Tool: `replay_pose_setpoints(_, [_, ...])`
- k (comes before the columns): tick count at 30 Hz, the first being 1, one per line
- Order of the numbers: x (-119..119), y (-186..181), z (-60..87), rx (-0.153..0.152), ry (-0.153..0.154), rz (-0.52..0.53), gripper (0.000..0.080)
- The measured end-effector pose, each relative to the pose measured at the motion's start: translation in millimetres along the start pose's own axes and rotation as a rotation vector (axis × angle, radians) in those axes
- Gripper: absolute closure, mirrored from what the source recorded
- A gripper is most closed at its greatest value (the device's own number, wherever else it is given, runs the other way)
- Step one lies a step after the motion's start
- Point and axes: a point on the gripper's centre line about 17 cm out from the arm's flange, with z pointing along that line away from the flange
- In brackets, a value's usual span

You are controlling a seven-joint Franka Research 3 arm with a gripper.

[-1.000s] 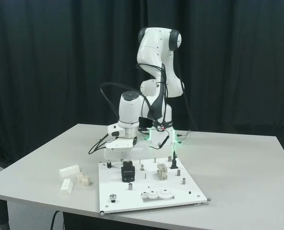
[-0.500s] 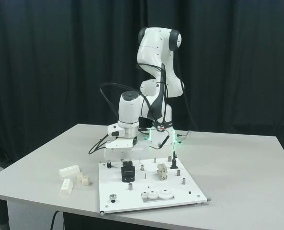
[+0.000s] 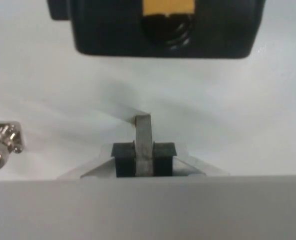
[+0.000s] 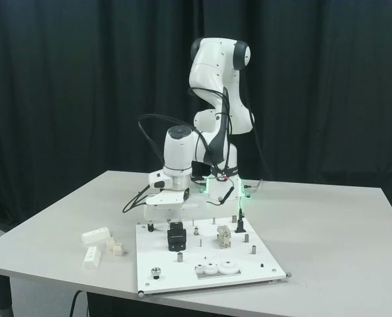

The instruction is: Insert square peg 2.

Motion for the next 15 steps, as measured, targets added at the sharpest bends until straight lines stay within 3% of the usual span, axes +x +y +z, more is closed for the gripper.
replay_pose_setpoints(15, [0.8, 1.7, 0.0, -0.002, 0.004, -0.012, 0.0732])
